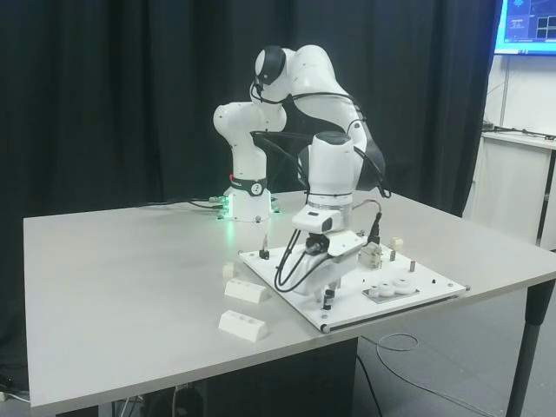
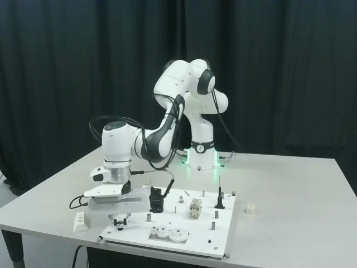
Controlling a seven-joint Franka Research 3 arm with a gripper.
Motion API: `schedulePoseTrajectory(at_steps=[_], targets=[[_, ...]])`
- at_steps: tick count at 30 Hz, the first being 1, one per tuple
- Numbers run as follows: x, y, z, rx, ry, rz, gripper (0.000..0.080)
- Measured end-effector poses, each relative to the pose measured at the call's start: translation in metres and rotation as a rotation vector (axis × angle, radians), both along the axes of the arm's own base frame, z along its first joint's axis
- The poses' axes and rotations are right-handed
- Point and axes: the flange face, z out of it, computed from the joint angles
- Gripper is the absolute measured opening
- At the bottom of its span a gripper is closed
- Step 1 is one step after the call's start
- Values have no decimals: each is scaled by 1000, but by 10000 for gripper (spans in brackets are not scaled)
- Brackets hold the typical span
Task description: Insert bolt 4.
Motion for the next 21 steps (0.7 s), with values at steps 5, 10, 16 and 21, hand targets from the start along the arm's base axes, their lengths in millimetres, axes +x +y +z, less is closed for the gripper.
schedulePoseTrajectory(at_steps=[5,10,16,21], targets=[[0,0,0,4,0,-74,225],[0,1,0,7,0,-121,225],[0,1,0,10,-1,-175,225],[1,1,0,13,-2,-227,225]])
